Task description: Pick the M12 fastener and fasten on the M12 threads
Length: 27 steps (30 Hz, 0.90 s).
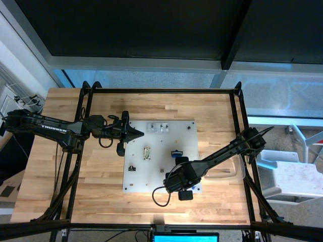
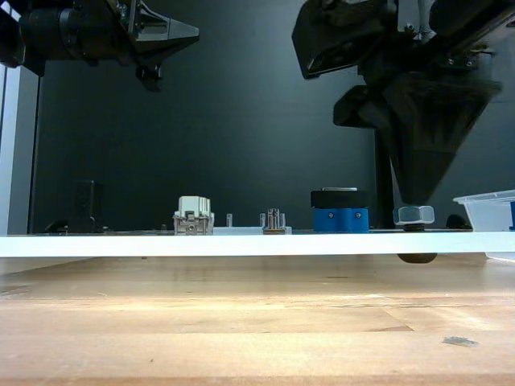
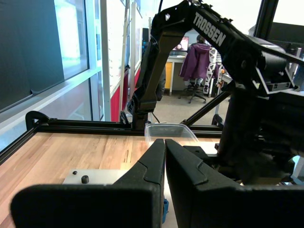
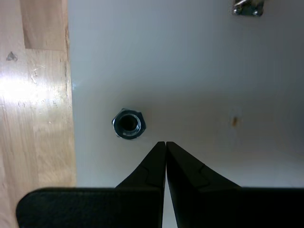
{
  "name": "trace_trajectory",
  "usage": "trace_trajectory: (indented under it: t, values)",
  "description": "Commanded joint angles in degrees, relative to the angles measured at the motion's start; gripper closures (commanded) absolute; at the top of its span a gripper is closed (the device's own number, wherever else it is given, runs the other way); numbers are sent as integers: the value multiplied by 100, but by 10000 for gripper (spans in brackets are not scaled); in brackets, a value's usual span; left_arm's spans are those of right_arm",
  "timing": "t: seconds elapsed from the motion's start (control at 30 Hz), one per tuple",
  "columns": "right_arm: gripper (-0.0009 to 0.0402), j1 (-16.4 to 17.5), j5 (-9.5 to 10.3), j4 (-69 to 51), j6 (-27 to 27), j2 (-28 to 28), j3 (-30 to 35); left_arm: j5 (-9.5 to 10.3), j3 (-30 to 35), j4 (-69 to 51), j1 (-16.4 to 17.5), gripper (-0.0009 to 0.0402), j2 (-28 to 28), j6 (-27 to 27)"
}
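Note:
The small silver nut sits on the white board close to its near right edge. A short dark bit shows under the nut, so it looks to be on its stud. My right gripper points straight down just above the board. It is shut with nothing between its fingers, and its tips are beside the nut and apart from it. In the high view the right arm hides the nut. My left gripper hovers shut over the board's far left edge.
A clear tray lies off the board's right side. On the board stand a blue connector block, a silver post, a white connector and a black post. A black frame rims the table.

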<state>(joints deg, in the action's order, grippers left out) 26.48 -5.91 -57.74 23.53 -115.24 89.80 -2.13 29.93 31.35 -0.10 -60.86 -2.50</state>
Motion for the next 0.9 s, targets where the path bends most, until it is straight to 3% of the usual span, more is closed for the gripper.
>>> trace_trajectory:
  t: [0.03, 0.33, 0.47, 0.53, 0.57, 0.63, 0.7, 0.73, 0.8, 0.87, 0.9]
  values:
    - [393, 7, 2, 39, 203, 2, -11, 0, 2, 2, 2, 393, 0, 2]
    - [393, 22, 11, 199, 435, 2, -81, 0, 2, 0, 2, 393, 0, 2]
    - [393, 31, 236, 365, 459, 2, -157, 0, 2, 2, 0, 393, 0, 2]
    - [393, 33, 391, 380, 450, 2, -170, 0, 2, 0, 2, 393, 0, 2]
    - [393, 33, 595, 398, 433, 2, -170, 0, 2, 0, 0, 393, 0, 2]
    - [393, 28, 1390, 466, 76, 9, -168, 0, 2, 2, 2, 393, 0, 2]
    - [393, 28, 1987, 442, -175, 9, -153, 0, 2, 0, 2, 393, 0, 2]
    - [393, 28, 2105, 435, -205, 9, -153, 0, 2, 0, 2, 393, 0, 2]
    - [393, 26, 2096, 431, -201, 9, -153, 0, 2, 2, 0, 393, 0, 2]
    - [393, 26, 2000, 424, -197, 9, -155, 0, 2, 4, 2, 393, 0, 2]
    - [393, 24, 1858, 407, -188, 9, -155, 0, 2, 0, 2, 393, 0, 2]
